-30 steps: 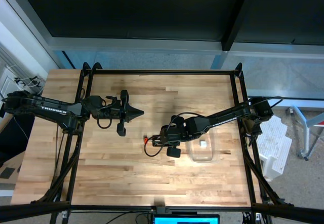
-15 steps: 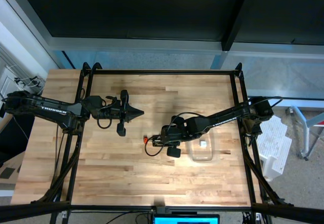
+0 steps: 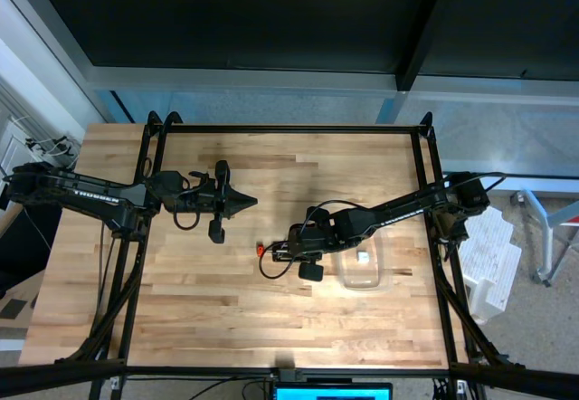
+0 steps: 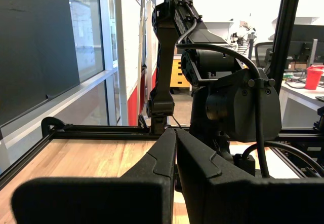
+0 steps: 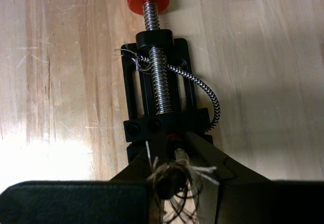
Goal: Pick the RCA connector and install on taskboard
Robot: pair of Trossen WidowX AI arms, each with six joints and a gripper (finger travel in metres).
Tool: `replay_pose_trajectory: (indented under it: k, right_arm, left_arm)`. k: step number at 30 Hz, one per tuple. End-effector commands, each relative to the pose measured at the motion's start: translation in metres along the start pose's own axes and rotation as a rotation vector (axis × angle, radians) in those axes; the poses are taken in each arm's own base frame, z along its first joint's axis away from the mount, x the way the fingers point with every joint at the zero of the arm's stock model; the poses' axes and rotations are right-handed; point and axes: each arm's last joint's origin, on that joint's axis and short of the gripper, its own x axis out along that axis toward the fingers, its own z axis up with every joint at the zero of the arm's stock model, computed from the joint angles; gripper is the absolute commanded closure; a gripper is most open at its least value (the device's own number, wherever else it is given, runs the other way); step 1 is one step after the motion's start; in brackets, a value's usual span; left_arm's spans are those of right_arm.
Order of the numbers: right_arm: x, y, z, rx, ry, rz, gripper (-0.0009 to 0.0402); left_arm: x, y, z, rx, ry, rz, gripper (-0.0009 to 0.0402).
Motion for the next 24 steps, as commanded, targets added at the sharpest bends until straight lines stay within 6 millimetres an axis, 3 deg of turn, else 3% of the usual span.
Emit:
replay_pose_trajectory:
  k: [1,13,24]
  right_arm:
    - [-0.002,0.000,0.002,-0.011,-0.007,0.001,0.0366]
    - [-0.010,-0.001,0.003,-0.006,-0.028,0.007,0.0273]
    - [-0.037,-0.008,0.002,-0.013,-0.044,0.012,0.0215]
  left_arm:
    - [0.000,0.000,0.000,0.000,-0.001,0.000,0.0393]
    - [0.000,0.000,0.000,0.000,-0.001,0.000,0.0393]
    - [0.000,0.000,0.000,0.000,-0.001,0.000,0.0393]
